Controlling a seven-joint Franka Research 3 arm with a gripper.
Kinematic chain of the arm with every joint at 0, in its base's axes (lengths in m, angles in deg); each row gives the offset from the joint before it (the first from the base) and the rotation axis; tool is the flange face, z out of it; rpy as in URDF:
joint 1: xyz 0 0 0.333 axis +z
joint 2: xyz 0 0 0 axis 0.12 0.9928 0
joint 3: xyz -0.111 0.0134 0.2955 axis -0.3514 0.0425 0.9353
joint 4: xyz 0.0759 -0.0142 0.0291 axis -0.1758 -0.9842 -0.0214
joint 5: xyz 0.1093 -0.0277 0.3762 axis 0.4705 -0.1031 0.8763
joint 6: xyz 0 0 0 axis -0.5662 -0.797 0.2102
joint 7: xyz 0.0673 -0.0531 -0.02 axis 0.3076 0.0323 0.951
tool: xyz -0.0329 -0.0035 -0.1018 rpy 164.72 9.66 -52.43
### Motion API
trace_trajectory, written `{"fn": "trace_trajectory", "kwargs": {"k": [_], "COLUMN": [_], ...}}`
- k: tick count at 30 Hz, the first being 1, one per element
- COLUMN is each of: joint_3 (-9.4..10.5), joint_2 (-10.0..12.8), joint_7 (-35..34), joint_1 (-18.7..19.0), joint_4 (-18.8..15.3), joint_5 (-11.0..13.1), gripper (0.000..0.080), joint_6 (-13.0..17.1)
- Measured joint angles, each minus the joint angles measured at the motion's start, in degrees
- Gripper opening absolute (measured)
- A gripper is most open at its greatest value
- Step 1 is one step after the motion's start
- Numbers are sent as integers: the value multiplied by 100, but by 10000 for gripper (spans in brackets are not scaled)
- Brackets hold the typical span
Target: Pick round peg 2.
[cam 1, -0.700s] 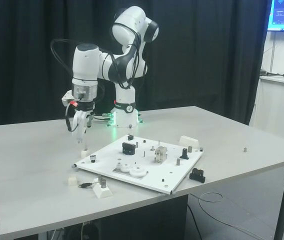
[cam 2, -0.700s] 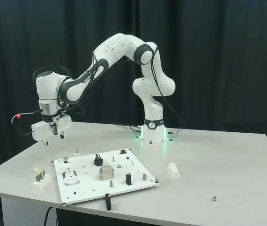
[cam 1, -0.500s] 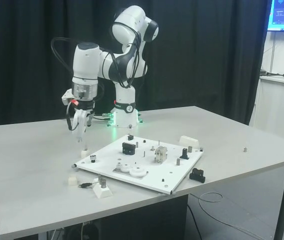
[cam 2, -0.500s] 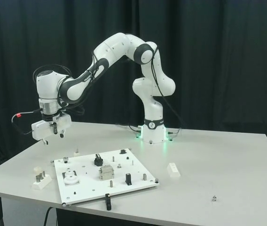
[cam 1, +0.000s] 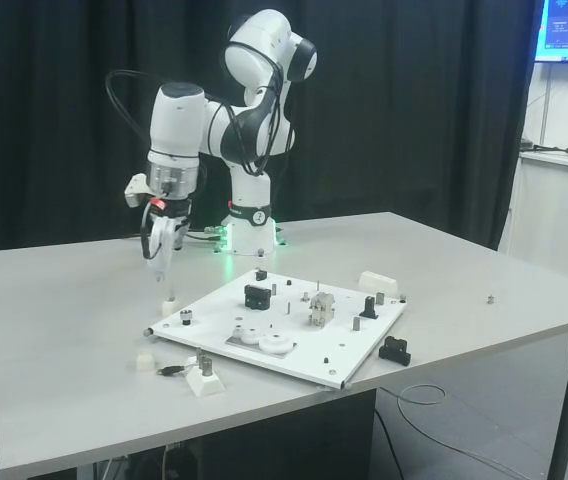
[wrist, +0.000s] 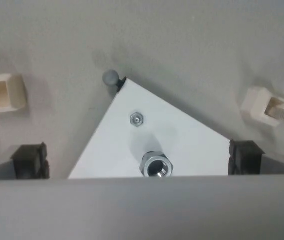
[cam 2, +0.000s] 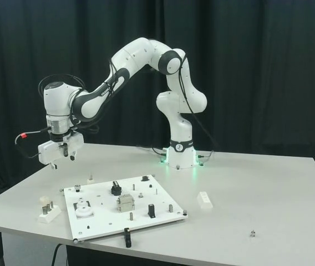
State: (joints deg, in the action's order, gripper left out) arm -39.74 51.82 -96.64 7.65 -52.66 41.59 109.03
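Note:
My gripper hangs open, well above the table, over the near-left corner of the white board. In the wrist view its two black fingertips stand far apart with nothing between them; below them lies the board's corner with a steel nut. A small white holder with short upright pegs stands on the table in front of the board, also seen in the second room view as the holder. I cannot tell which peg is round peg 2. From the second room view the gripper is behind and above that holder.
The board carries several small black and metal parts and white gears. A hollow white cube and a white block with a cable lie beside the corner. A white block and a black clip are on the table.
The hand has risen a little and shifted slightly toward the arm's base. The fingers have stayed apart and nothing on the table has moved.

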Motion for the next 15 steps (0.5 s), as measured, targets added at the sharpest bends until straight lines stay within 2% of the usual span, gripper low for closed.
{"fn": "trace_trajectory", "kwargs": {"k": [15], "joint_3": [40], "joint_2": [-69], "joint_7": [124], "joint_1": [-6], "joint_4": [0], "joint_5": [-440], "gripper": [800], "joint_6": [22]}}
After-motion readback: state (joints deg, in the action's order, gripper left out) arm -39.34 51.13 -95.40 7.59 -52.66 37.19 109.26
